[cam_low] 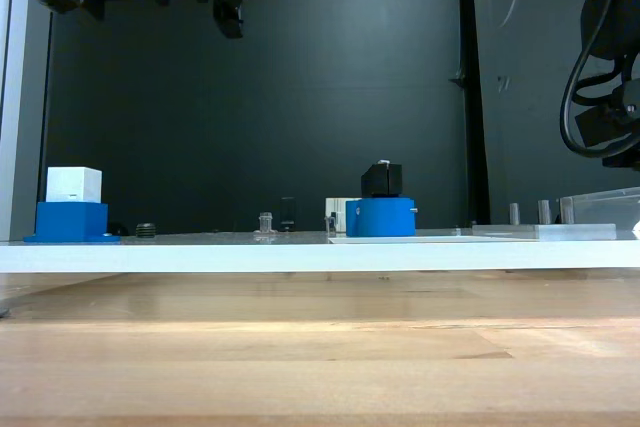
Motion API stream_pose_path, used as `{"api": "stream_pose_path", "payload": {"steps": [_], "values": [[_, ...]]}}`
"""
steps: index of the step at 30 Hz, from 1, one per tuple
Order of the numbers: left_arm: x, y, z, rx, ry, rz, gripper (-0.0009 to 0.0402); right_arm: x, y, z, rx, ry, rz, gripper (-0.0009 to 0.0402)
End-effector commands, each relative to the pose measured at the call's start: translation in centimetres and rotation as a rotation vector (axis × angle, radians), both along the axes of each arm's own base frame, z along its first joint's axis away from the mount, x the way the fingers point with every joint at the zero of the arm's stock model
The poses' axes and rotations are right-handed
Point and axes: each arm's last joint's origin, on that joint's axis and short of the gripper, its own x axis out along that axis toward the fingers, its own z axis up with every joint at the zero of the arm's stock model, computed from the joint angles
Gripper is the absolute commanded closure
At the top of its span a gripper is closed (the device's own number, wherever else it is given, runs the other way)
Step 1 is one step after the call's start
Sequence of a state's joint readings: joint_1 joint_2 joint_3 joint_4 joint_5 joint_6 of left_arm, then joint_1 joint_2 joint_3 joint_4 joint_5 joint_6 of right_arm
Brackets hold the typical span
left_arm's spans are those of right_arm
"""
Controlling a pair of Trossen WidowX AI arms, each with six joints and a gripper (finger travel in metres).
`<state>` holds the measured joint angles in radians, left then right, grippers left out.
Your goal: Pick the 16mm cylinder and install on the taskboard
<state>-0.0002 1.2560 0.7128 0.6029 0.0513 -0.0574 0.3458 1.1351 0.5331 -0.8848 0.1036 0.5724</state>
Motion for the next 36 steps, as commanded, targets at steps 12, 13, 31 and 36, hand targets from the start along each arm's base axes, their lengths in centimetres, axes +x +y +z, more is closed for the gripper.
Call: {"api": "stream_pose_path", "payload": {"steps": [12,13,31,36], "values": [[0.0,0.0,0.0,0.0,0.0,0.0,0.0393,0.0,0.0,0.7,-0.007,0.015,0.0,0.0394],[0.0,0.0,0.0,0.0,0.0,0.0,0.0393,0.1,0.0,0.8,-0.007,0.016,0.0,0.0393],[0.0,0.0,0.0,0.0,0.0,0.0,0.0393,0.6,0.2,5.5,-0.014,0.034,0.004,0.0393],[0.0,0.0,0.0,0.0,0.0,0.0,0.0393,0.9,0.3,7.2,-0.011,0.024,0.004,0.0393]]}}
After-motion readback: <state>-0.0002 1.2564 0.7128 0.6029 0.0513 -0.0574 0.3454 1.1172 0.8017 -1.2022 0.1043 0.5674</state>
